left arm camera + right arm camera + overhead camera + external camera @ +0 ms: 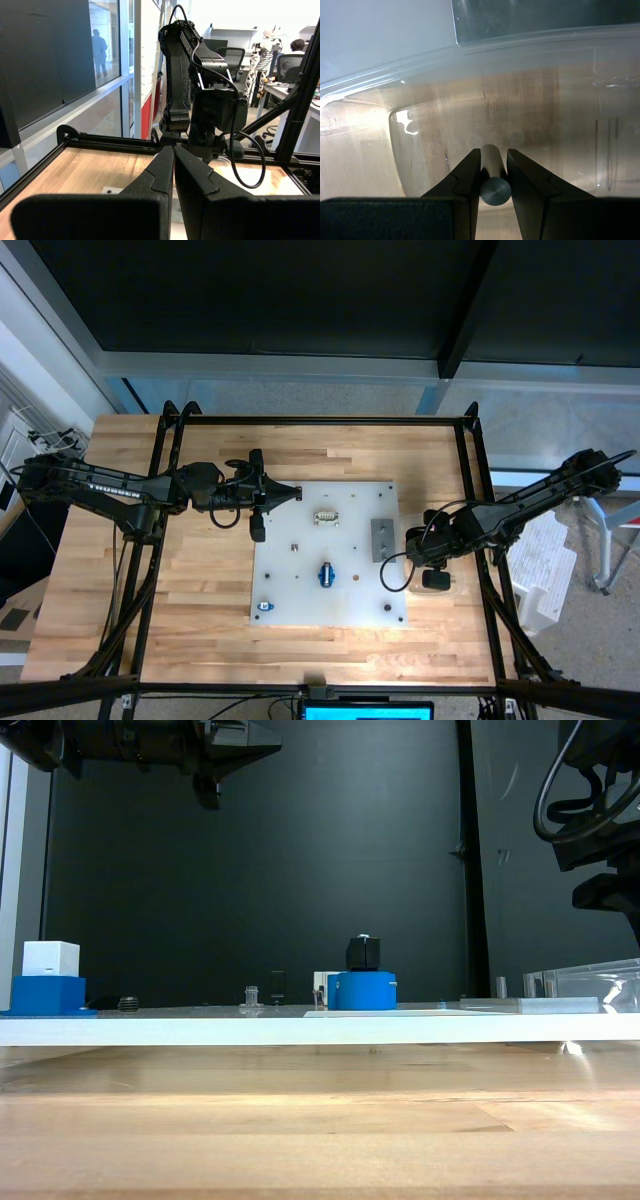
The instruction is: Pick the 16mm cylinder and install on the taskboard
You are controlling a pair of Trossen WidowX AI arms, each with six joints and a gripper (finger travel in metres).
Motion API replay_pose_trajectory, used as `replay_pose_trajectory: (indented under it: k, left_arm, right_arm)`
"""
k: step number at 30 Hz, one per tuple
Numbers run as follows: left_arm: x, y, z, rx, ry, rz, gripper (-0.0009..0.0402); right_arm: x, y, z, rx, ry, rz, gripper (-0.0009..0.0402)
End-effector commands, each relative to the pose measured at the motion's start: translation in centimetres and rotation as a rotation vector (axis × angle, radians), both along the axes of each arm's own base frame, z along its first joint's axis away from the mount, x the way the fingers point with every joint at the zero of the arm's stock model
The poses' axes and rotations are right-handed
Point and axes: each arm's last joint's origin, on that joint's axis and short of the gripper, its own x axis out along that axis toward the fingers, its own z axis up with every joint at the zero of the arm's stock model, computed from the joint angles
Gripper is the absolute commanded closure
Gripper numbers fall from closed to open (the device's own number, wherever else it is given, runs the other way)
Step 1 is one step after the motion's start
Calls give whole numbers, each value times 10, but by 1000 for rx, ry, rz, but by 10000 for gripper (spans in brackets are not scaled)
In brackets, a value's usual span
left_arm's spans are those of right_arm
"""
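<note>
The right hand (493, 162) is clamped on the 16mm cylinder (495, 191), holding it over the clear tray (560, 115) just right of the taskboard (330, 605). The left hand (173, 152), fingers pressed together and empty, hangs high above the board's far left corner.

Location: a robotics laboratory set in an open office.

Evidence:
- I work at a wooden counter (200, 620) enclosed by a black metal frame (320, 421).
- A white taskboard (300, 590) lies at the counter's centre.
- My left hand (295, 492) hangs above the taskboard's far left corner.
- My right hand (436, 580) is near the counter's right edge.
- A screen (367, 710) sits at the near edge.
- Beyond the right edge are office chairs (227, 55), a seated person (298, 46) and glazed partitions (105, 45).
</note>
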Motion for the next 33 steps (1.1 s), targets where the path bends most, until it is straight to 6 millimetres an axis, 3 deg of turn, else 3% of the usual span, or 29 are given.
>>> replay_pose_trajectory:
  k: [1, 16, 33]
  left_arm:
    - [0, 0, 0, 0, 0, 0, 392]
    - [0, 0, 0, 0, 0, 0, 392]
    - [0, 0, 0, 0, 0, 0, 392]
  right_arm:
    - [0, 0, 2, -4, 7, 0, 393]
    - [-1, -1, 7, -9, 29, -14, 393]
    - [8, 3, 72, 8, -17, -16, 393]
